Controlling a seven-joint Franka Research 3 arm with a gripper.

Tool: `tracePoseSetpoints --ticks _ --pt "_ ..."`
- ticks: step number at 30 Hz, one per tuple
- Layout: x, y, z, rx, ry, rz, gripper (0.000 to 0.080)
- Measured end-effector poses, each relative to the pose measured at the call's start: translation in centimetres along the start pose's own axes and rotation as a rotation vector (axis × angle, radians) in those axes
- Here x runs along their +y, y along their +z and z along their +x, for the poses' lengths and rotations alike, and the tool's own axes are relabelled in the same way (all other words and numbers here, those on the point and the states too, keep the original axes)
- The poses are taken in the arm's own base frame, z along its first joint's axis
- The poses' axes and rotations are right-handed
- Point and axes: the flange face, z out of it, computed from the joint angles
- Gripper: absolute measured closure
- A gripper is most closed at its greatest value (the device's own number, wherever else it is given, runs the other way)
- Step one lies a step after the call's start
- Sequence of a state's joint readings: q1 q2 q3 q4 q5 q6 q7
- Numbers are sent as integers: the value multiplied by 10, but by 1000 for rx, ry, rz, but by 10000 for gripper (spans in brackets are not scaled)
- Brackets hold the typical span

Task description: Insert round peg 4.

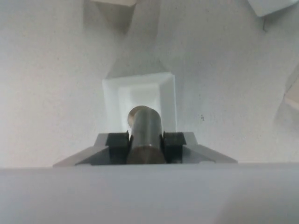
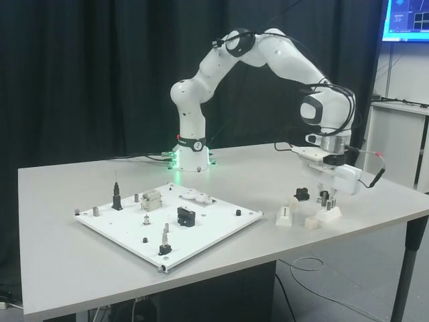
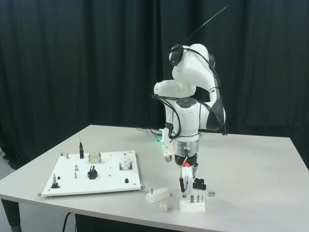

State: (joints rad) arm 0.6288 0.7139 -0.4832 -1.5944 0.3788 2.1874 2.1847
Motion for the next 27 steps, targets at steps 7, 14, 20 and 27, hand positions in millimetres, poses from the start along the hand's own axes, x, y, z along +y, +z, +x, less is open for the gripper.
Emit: tracePoseSetpoints --ticks 7,14,20,27 --pt "-1 -6 1 4 -3 -1 650" --pt "0 -9 1 7 -12 2 650" --pt "0 -9 1 12 -17 6 650" --pt "0 -9 1 20 -24 12 650"
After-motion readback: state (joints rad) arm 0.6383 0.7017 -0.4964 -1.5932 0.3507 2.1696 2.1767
